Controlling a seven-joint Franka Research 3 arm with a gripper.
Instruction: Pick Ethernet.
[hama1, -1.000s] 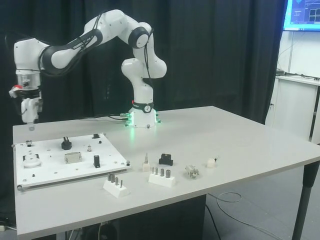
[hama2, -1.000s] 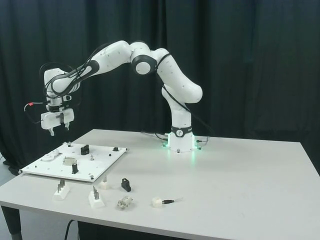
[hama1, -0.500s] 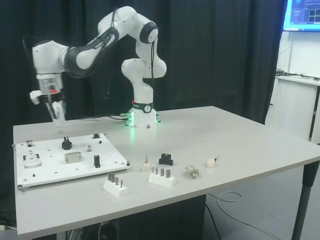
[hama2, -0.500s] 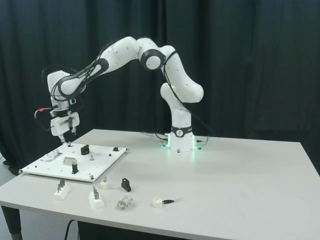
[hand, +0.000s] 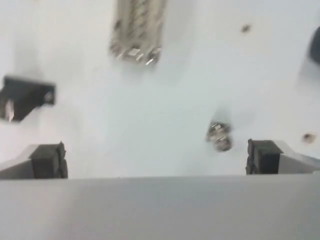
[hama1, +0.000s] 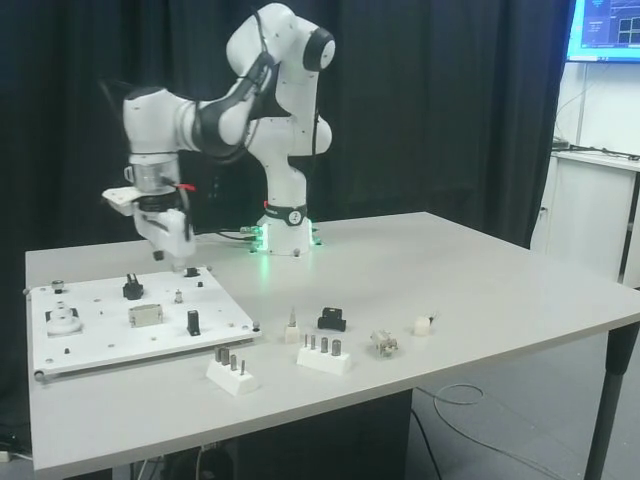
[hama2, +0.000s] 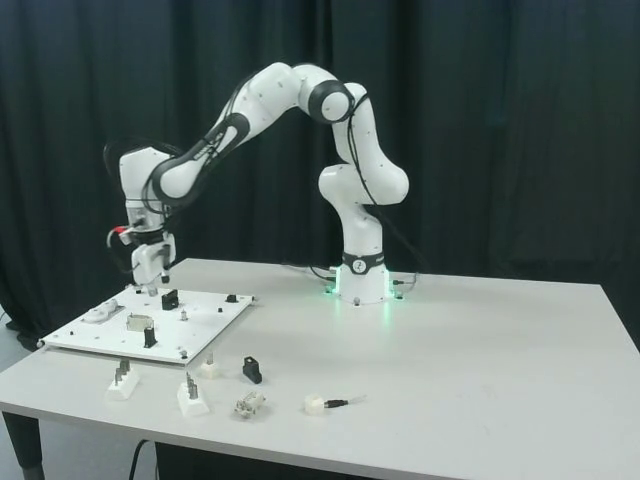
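The gripper (hama1: 176, 255) hung above the white board (hama1: 110, 340), over its far half. In the wrist view its 2 fingers (hand: 48, 160) stood wide apart with nothing between them but bare board.

Step in hand, as judged: approach. No grasp was made and the Ethernet part was not yet reached.

Seen past the fingers in the wrist view:
- a small metal stud (hand: 219, 136) just inside one finger
- a metal-shelled connector (hand: 137, 31) well beyond the fingers, roughly on the midline between them
- a black block (hand: 25, 96) out beyond the other finger

Which of these is the Ethernet part I could not tell for certain. The metal-shelled connector, seen in the first room view as the grey box (hama1: 146, 315) mid-board, looked the likeliest; it sat on the board, ahead of and below the fingers, well apart from them. A black socket (hama1: 132, 290) sat on the board near the gripper, off to one side and below it.

Loose parts lay on the grey surface (hama1: 480, 290) off the board: 2 white pin holders (hama1: 322, 354), a black clip (hama1: 331, 320), a small metal connector (hama1: 383, 343). All were well away from the fingers.

Next move, as judged: carry the open fingers over the connector, square them to its 2 longer sides, then descend. Risk: the stud and black block stand close enough to foul a finger on the way down.
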